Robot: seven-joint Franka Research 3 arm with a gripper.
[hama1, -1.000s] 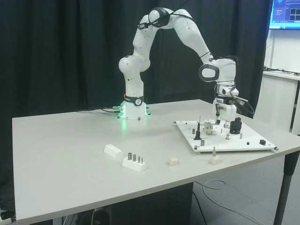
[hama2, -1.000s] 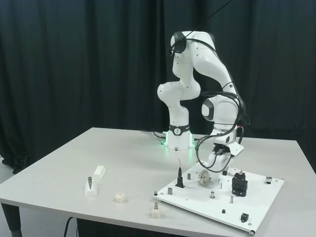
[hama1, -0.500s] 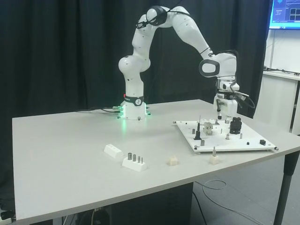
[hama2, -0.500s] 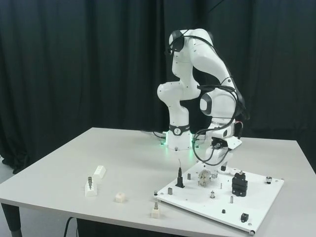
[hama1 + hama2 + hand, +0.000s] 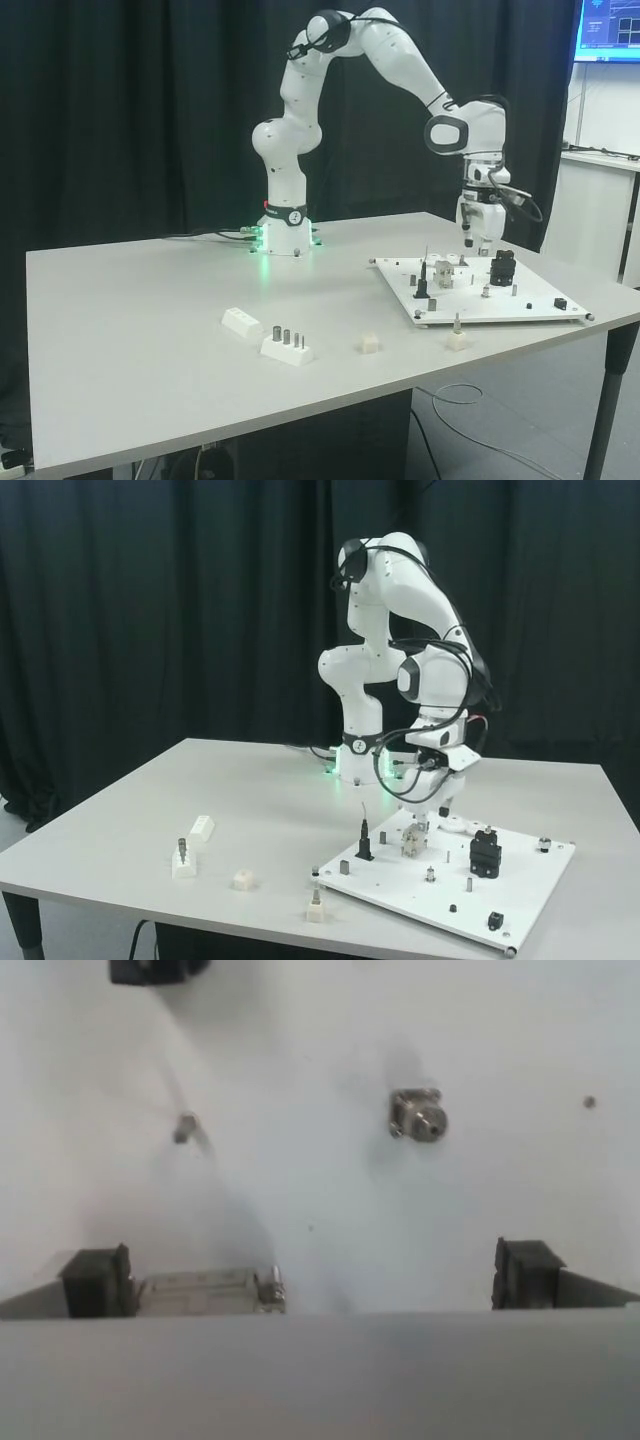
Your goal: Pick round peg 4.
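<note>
A white holder [image 5: 287, 348] with three upright grey round pegs of differing thickness stands near the table's front, left of the middle; it also shows in the second room view [image 5: 183, 865]. My gripper [image 5: 478, 240] hangs far to the right of it, above the white assembly board [image 5: 530, 308], a little over a grey metal fixture [image 5: 447, 270]. The same gripper [image 5: 425, 813] appears in the second room view. In the wrist view the gripper [image 5: 310, 1278] is open, with its black fingertips [image 5: 95, 1280] wide apart and nothing between them.
The board [image 5: 530, 900] carries a black part [image 5: 501, 268], a tall thin pin on a black base [image 5: 364, 840] and a metal connector [image 5: 418, 1116]. On the table lie a white block [image 5: 241, 321], a small cube [image 5: 370, 344] and a block with one peg [image 5: 457, 338].
The arm has lifted the gripper up off the board, by roughly a hand's height. Nothing on the table or the board has moved.
</note>
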